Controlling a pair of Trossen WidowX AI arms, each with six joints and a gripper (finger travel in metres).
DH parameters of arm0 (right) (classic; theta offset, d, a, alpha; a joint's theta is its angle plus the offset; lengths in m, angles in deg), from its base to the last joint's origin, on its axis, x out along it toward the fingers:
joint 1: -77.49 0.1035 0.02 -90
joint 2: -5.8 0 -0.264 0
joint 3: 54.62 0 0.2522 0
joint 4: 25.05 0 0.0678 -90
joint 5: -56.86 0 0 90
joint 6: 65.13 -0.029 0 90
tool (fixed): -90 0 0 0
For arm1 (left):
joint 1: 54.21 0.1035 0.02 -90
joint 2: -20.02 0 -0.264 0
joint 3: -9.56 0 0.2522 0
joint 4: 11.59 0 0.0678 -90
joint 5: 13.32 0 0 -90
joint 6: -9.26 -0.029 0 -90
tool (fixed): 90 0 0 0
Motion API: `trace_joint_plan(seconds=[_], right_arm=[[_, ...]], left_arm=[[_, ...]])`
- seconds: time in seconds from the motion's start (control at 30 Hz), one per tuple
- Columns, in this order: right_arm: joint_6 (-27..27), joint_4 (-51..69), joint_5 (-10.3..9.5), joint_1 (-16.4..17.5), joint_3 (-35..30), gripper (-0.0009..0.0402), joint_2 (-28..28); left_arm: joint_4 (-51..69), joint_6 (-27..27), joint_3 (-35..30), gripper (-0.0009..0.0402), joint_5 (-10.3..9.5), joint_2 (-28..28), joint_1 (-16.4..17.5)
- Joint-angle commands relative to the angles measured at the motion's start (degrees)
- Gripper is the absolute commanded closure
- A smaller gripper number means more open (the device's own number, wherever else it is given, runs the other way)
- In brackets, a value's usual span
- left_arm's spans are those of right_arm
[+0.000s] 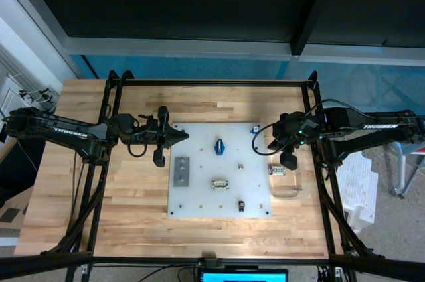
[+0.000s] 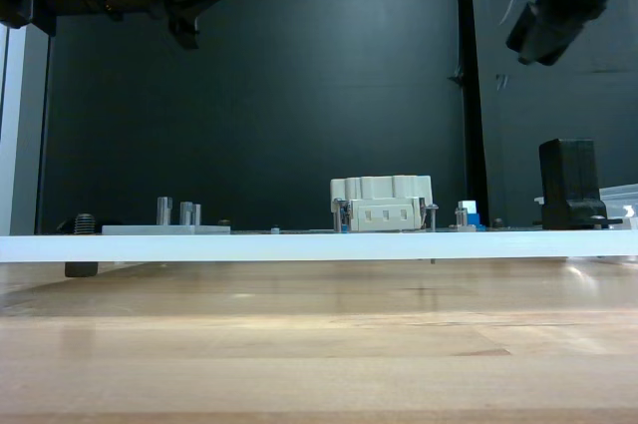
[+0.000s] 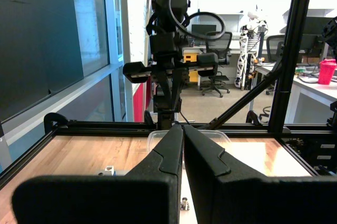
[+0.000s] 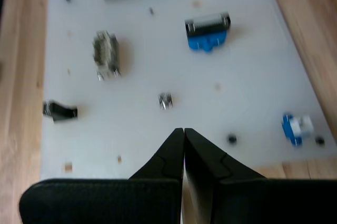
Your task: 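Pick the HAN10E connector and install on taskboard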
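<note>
Reaching in from nine o'clock over the plank-grained wooden table (image 1: 133,196), the left gripper (image 1: 183,135) hangs in the air at the ten o'clock corner of the taskboard (image 1: 199,199), and we see its black wedge-shaped fingers clenched tip to tip on nothing. The taskboard is a flat, matt white square plate dotted with small holes. Around its centre sit a grey rectangular metal block (image 1: 181,170) at nine o'clock, a blue knob (image 1: 220,146) at twelve and a beige metal-ended socket (image 1: 220,184) at six. The HAN10E connector (image 1: 277,170), a tiny pale grey-white block, lies just off the board's three o'clock edge, at the eleven o'clock corner of a clear plastic tray (image 1: 292,192). The right gripper (image 1: 288,160) hangs aloft near it, at about one o'clock, fingers likewise pressed together and gripping nothing
</note>
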Motion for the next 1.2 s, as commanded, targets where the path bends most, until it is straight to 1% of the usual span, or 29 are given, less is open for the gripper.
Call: trace_joint_plan(seconds=[0.03, 0.37, 0.63, 0.77, 0.9, 1.03, 1.07, 1.2], right_arm=[[-0.1, 3.6, 0.11, 0.2, -0.2, 0.0393, 0.0], [0.8, 17.8, 0.17, 0.8, -3.3, 0.0394, 2.2], [1.3, 24.4, 0.2, 1.7, -6.6, 0.0394, 6.8], [2.3, 25.8, 0.24, 3.4, -6.9, 0.0394, 9.0], [2.2, 25.9, 0.39, 5.5, -6.8, 0.0393, 10.8], [1.2, 26.3, 1.84, 8.0, -6.8, 0.0392, 13.2], [1.0, 26.3, 2.23, 8.5, -6.8, 0.039, 13.9], [-0.5, 25.9, 2.25, 9.0, -6.8, 0.0362, 16.3]], left_arm=[[0.0, 0.0, 0.0, 0.0392, 0.0, 0.0, 0.0], [0.0, 0.0, 0.0, 0.0392, 0.0, 0.0, 0.0], [0.0, 0.0, 0.0, 0.0392, 0.0, 0.0, 0.0], [0.0, 0.0, 0.0, 0.0392, 0.0, 0.0, 0.0], [0.0, 0.0, 0.0, 0.0392, 0.0, 0.0, 0.0], [0.0, 0.0, 0.0, 0.0392, 0.0, 0.0, 0.0], [0.0, 0.0, 0.0, 0.0392, 0.0, 0.0, 0.0], [0.0, 0.0, 0.0, 0.0392, 0.0, 0.0, 0.0]])
